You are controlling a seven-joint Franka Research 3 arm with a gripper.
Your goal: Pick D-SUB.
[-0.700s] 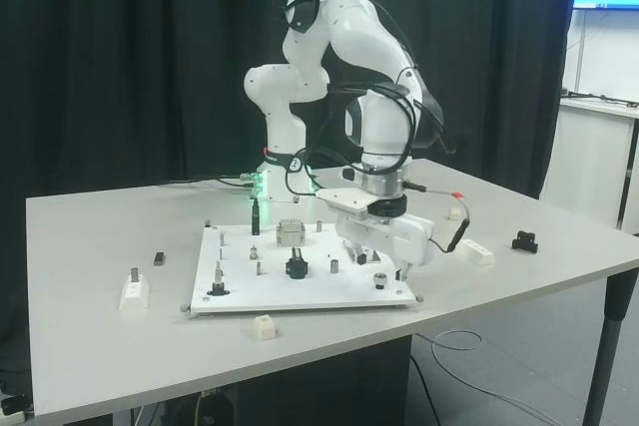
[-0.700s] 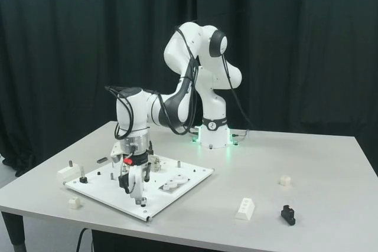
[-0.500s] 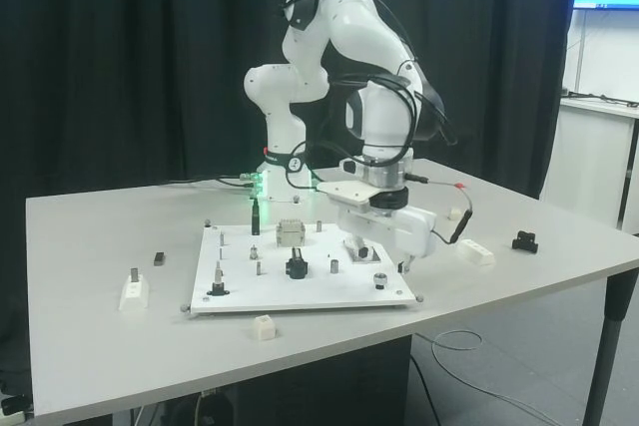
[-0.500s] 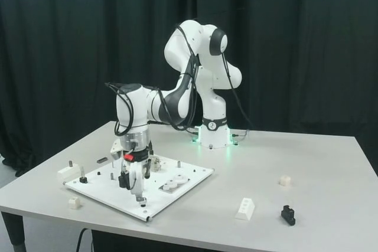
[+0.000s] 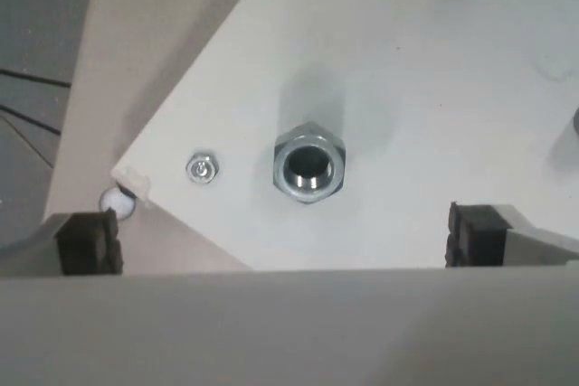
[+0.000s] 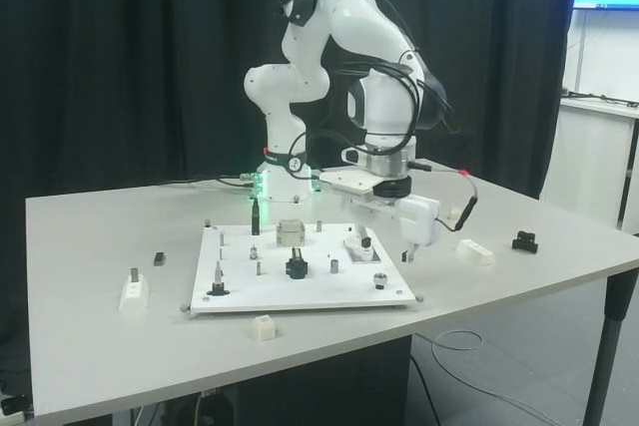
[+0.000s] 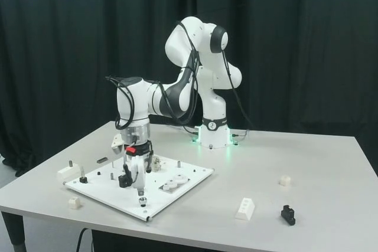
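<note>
My gripper [image 5: 280, 240] is open, its black pads [image 5: 86, 241] wide apart with nothing between them. It hangs above a corner of the white board [image 6: 300, 292], over a grey hex nut [image 5: 309, 167] that also shows in the room views [image 6: 380, 278] [image 7: 142, 200]. From the room, the gripper [image 6: 406, 252] [image 7: 140, 190] is clear of the board. A grey rectangular connector block [image 6: 291, 231], which looks like the D-SUB, stands near the board's middle, well away from the gripper. In the second room view that block [image 7: 155, 164] is partly behind the arm.
Pegs, a black knob [image 6: 296, 267] and a black post [image 6: 256, 216] stand on the board. Off it lie white blocks [image 6: 135, 291] [image 6: 264, 326] [image 6: 474, 251] and a black piece [image 6: 525, 240]. A small bolt [image 5: 203, 169] marks the board's corner, close to the table's front edge.
The arm has lifted the gripper up from just above the board's corner. It now hangs higher over the hex nut, and the wrist has turned a little.
</note>
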